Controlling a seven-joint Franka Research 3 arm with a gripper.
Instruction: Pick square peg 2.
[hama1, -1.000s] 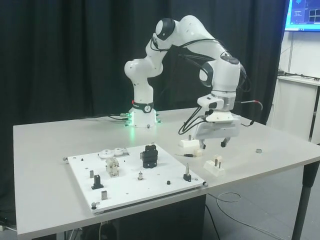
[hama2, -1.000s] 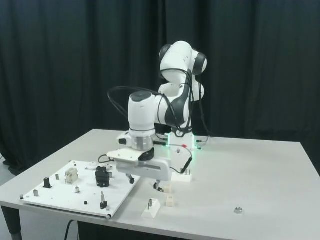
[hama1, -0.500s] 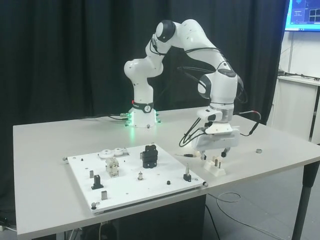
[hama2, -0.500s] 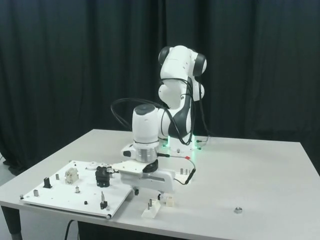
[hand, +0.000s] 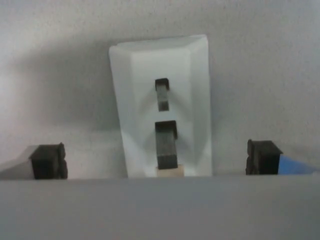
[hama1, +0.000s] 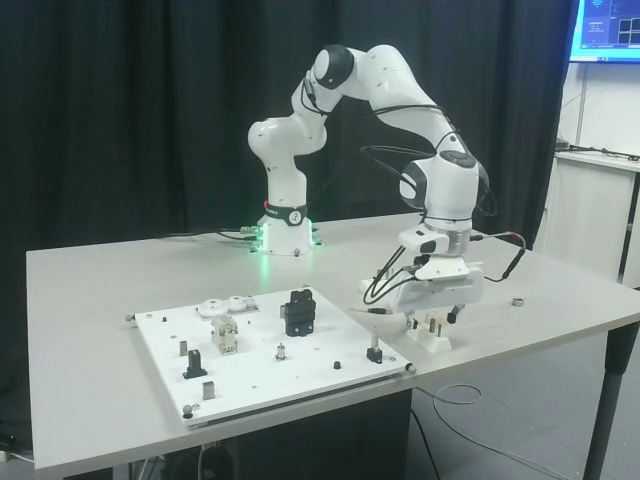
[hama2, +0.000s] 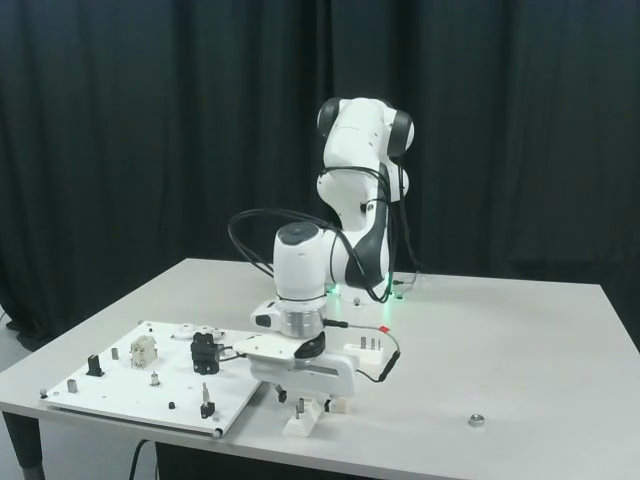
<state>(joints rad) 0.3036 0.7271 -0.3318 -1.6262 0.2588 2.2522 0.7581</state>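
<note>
A grey square peg (hand: 166, 145) stands upright in a white holder block (hand: 195, 110), with a smaller peg (hand: 162, 92) in a second slot beyond it. My gripper (hand: 155, 160) is open, and its black fingertips (hand: 47, 161) stand on either side of the block, apart from the peg. In the first room view the gripper (hama1: 437, 318) hangs low over the holder (hama1: 428, 340) near the table's front edge. The second room view shows the gripper (hama2: 298, 400) just above the holder (hama2: 303, 421), with the peg top partly hidden by the hand.
A white board (hama1: 330, 385) carrying several small parts and a black fixture (hama1: 300, 312) lies beside the holder. Another white holder (hama2: 365, 350) with pegs and a small block (hama2: 340, 403) sit behind the gripper. A small nut (hama2: 477, 420) lies farther off. The arm's base (hama1: 285, 235) glows green.
The arm has swung toward the table's front edge and come down, so the open gripper now straddles the white holder with the pegs.
</note>
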